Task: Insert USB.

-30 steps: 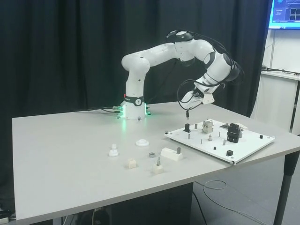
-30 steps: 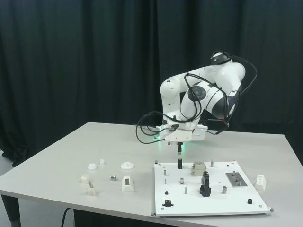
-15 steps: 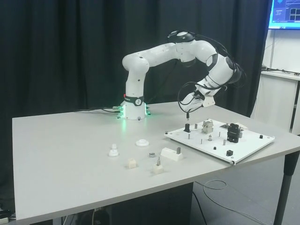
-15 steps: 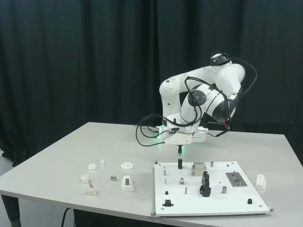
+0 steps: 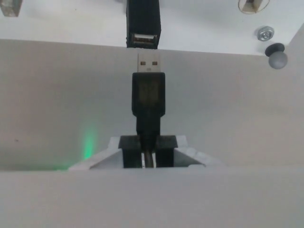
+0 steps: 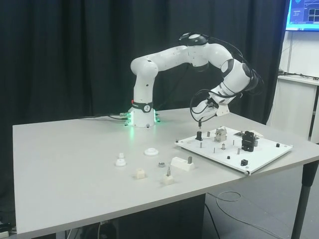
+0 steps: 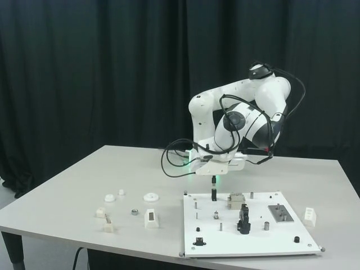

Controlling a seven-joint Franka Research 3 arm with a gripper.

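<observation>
Wrist view: jaws pinch the USB plug [image 5: 148, 97] by its black body, metal tip leading (long axis vertical). The socket [image 5: 143, 39] on the white board [image 7: 247, 239] sits directly ahead, apart, seemingly aligned.

The arm [image 6: 199, 50] has swung its wrist up and back over the last second. The hand [image 7: 213, 181], with the USB plug [image 5: 148, 92] clamped in it, has shifted slightly above the black socket [image 5: 143, 23].

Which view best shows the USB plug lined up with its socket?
The wrist view: the USB plug points at the black socket, with a gap between. Both room views show only a small dark plug above the white board.
</observation>
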